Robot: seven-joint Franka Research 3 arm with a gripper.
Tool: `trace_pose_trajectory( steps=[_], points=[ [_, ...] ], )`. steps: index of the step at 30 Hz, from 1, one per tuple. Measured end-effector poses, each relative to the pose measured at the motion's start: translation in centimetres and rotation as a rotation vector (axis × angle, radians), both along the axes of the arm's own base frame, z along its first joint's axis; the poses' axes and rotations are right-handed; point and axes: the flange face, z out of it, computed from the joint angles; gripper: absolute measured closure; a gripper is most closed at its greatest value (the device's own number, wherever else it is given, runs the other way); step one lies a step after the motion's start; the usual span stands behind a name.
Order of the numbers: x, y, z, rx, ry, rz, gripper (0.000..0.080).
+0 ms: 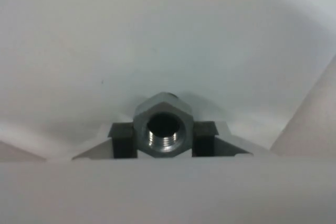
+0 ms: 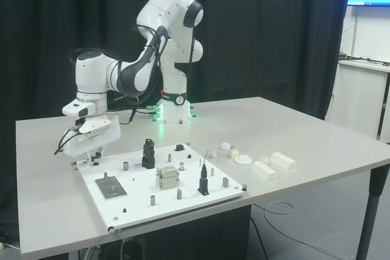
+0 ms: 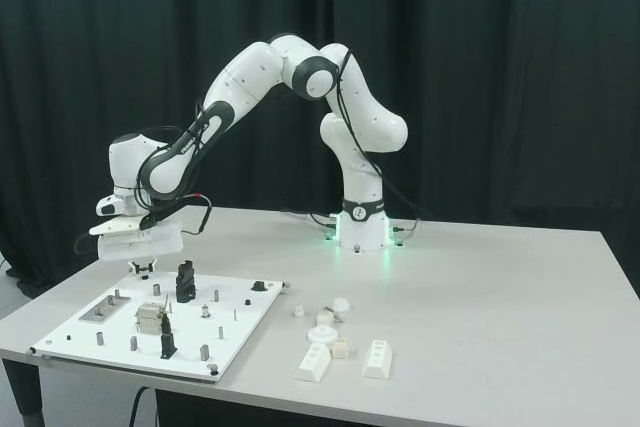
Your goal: Insert bolt 4.
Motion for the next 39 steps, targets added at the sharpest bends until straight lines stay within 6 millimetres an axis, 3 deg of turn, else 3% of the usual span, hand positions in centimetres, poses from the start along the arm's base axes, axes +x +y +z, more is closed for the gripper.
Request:
trace_pose_trajectory(
  steps=[39],
  points=[
    [0.03, 0.26, -0.03, -0.013, 0.006, -0.547, 0.0579]
  ],
)
